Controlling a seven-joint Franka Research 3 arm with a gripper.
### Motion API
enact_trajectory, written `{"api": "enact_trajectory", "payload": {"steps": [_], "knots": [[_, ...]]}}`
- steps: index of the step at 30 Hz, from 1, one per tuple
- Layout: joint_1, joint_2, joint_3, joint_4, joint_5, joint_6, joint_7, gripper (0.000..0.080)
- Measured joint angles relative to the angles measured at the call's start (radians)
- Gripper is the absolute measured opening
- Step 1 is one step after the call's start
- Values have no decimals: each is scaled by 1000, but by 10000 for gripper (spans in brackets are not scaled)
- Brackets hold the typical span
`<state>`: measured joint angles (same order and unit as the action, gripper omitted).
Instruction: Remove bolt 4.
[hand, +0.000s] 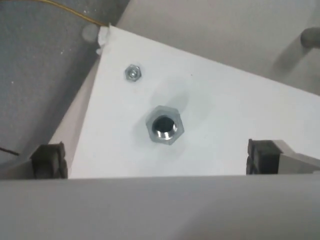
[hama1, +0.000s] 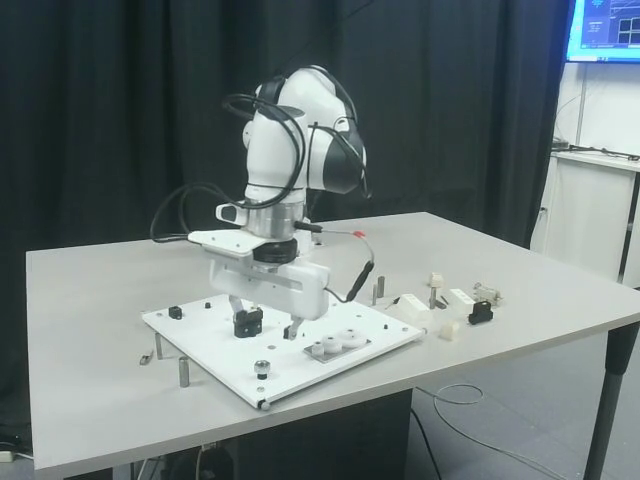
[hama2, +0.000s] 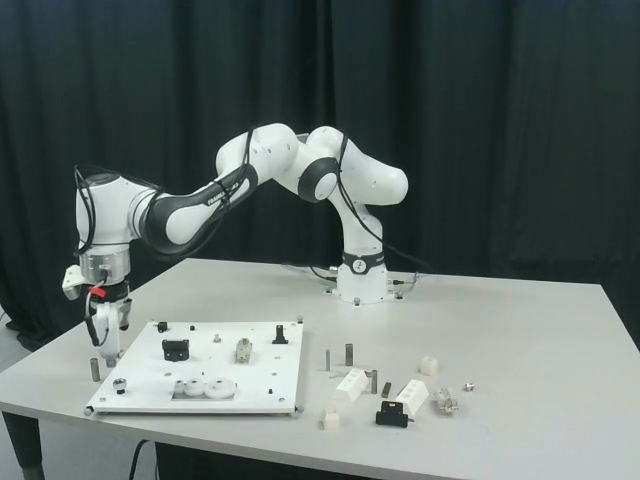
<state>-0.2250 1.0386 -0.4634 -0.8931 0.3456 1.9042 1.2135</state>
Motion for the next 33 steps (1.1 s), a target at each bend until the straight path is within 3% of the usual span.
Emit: {"api": "enact_trajectory", "payload": {"steps": [18, 33], "knots": [[6, 3, 3, -62, 7, 6, -12, 800], [7, 4, 20, -130, 8, 114, -36, 800]]}}
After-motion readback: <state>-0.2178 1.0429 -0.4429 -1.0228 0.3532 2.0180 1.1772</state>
